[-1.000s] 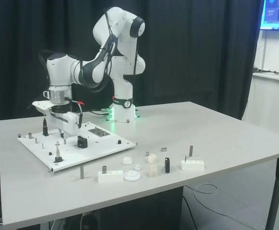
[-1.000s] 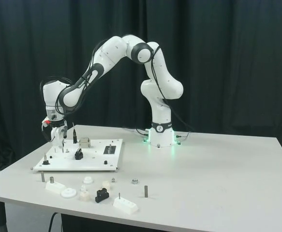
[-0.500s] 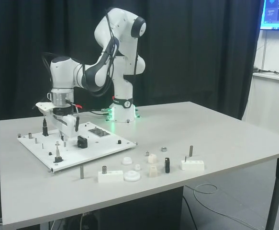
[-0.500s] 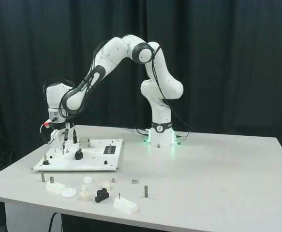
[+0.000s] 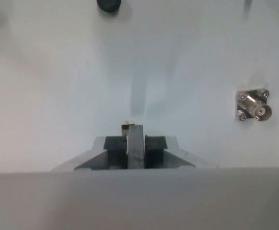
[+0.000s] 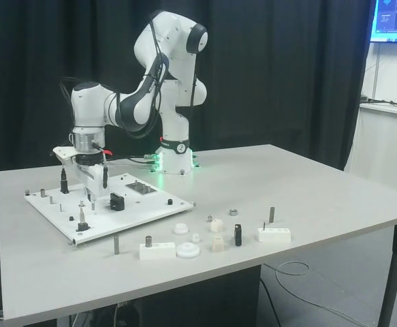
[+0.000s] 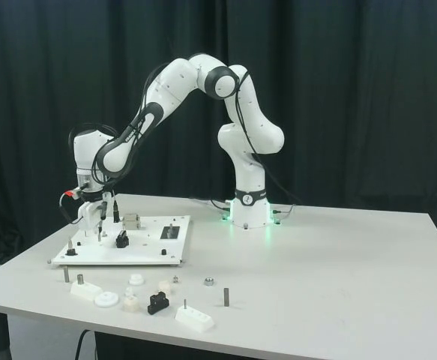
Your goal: Insert square peg 2.
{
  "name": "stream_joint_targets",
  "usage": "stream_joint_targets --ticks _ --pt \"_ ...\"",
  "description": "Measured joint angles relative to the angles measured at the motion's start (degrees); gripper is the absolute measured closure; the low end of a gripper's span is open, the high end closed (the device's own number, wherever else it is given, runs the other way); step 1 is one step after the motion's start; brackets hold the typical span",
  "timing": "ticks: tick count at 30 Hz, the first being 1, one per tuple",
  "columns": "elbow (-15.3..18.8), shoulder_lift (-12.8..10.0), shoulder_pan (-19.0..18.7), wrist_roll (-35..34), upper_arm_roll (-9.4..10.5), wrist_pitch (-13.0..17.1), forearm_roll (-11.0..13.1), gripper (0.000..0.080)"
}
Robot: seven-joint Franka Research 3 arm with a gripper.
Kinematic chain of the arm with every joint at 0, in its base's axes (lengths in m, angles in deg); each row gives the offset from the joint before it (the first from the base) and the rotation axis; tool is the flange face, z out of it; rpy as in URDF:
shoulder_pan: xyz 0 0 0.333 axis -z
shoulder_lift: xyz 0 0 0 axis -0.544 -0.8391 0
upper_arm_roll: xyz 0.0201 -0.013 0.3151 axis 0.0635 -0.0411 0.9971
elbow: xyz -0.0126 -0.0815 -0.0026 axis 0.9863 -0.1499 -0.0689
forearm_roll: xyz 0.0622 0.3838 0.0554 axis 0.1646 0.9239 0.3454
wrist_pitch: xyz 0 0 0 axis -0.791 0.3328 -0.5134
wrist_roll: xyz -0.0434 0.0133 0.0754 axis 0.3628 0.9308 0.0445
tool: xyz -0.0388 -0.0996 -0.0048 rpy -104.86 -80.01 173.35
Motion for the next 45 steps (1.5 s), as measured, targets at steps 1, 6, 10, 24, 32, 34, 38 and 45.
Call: stream_joint_targets --ticks 1,6,10,24,32,34,38,45 --pt "0.0 0.0 0.0 0.0 0.01 0.0 0.0 0.0728" --pt "0.0 0.0 0.0 0.0 0.06 0.0 0.1 0.0728" --pt "-0.1 0.0 0.0 0.1 0.09 0.0 0.1 0.0728" --pt "-0.1 -0.1 0.0 0.6 0.21 0.2 0.7 0.0728" --pt "-0.6 -1.3 0.0 1.6 0.23 0.5 2.2 0.0728" --pt "-0.8 -1.7 0.0 2.1 0.24 0.5 2.7 0.0728" --pt "-1.3 -2.5 0.0 2.8 0.24 0.5 3.7 0.0728" --pt "-1.7 -2.7 0.1 3.1 0.24 0.5 4.3 0.0728"
